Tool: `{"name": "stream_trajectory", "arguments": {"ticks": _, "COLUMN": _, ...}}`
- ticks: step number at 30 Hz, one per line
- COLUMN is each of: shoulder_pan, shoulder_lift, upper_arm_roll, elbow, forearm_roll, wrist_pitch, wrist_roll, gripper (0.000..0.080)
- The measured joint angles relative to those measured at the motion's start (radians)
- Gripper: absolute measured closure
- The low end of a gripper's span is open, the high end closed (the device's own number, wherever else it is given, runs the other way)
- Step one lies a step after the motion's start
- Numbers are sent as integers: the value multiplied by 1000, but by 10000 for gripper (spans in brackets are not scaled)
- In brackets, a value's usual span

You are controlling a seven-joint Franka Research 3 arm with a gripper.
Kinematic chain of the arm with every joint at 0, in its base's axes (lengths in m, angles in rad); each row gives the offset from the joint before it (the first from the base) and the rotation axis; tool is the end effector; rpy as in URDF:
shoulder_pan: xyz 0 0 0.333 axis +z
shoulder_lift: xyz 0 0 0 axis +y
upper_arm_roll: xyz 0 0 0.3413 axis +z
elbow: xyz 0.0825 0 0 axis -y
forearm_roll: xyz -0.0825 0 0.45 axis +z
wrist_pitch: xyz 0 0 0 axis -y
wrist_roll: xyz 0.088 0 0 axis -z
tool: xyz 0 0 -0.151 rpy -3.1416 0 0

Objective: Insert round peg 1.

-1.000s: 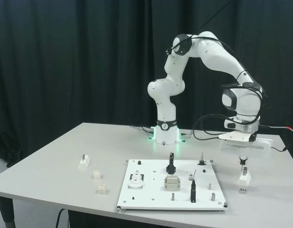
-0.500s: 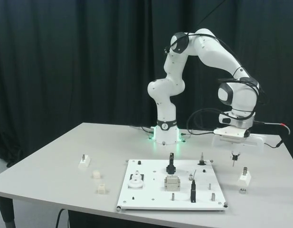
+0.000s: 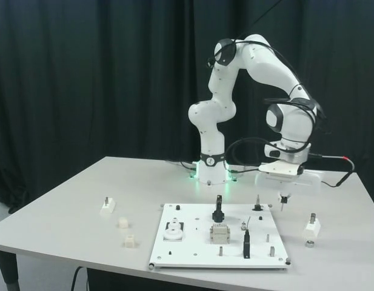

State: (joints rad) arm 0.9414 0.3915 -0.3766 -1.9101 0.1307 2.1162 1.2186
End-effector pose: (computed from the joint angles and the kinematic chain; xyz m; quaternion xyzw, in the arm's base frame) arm 0.5489 0.3639 0.2299 0.9338 -0.3491 -0.0341 0.0712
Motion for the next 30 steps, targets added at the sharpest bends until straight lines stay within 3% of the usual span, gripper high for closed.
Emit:
{"name": "stream_trajectory", "arguments": {"ticks": 10, "shoulder_pan": -9, "shoulder_lift": -31, "upper_arm_roll": -40, "elbow": -60, "forearm_roll": 0, "wrist_pitch": 41, "wrist_roll": -95, "gripper": 787}}
{"name": "stream_trajectory", "arguments": {"ticks": 30, "shoulder_pan": -30, "shoulder_lift": -69, "upper_arm_roll": -48, "elbow": -198, "forearm_roll": 1, "wrist_pitch": 249, "wrist_roll": -168, "gripper": 787}}
